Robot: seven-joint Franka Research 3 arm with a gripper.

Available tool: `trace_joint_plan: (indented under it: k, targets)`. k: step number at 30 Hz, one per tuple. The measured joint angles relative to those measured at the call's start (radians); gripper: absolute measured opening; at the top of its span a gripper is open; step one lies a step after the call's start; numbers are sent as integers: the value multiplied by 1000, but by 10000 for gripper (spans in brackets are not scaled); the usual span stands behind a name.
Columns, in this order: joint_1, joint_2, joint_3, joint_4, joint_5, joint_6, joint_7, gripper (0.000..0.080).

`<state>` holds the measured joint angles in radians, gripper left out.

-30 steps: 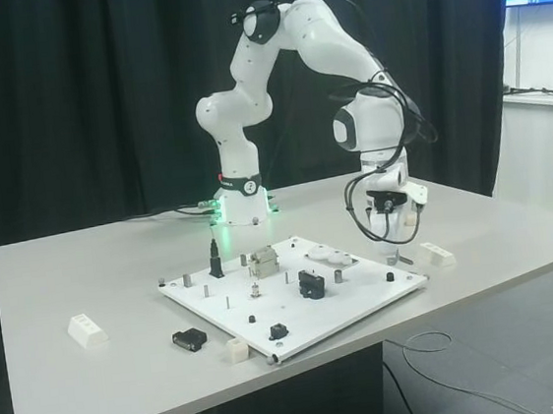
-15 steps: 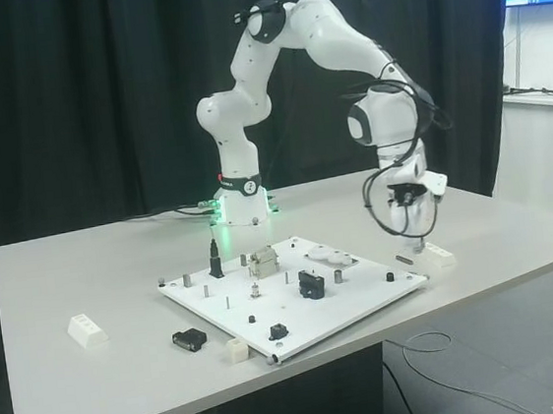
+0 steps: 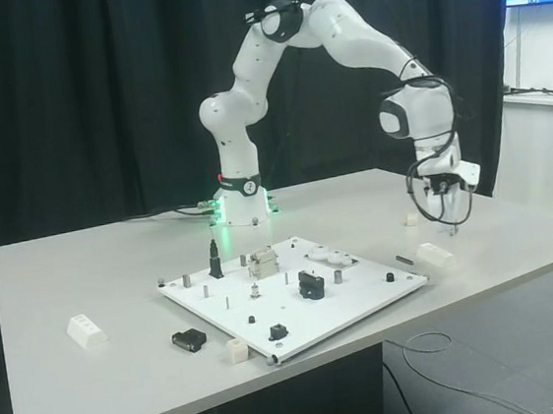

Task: Place bolt 4.

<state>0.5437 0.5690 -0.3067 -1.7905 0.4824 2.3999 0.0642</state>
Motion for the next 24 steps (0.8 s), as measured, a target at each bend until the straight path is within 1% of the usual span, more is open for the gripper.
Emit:
trace_joint_plan:
  k: [11, 18, 24]
  targets:
    - [106, 26, -2, -9, -2, 13, 92, 229]
    - [153, 47, -3, -17, -7, 33, 150, 229]
    - [180, 60, -4, -19, -26, 50, 192, 229]
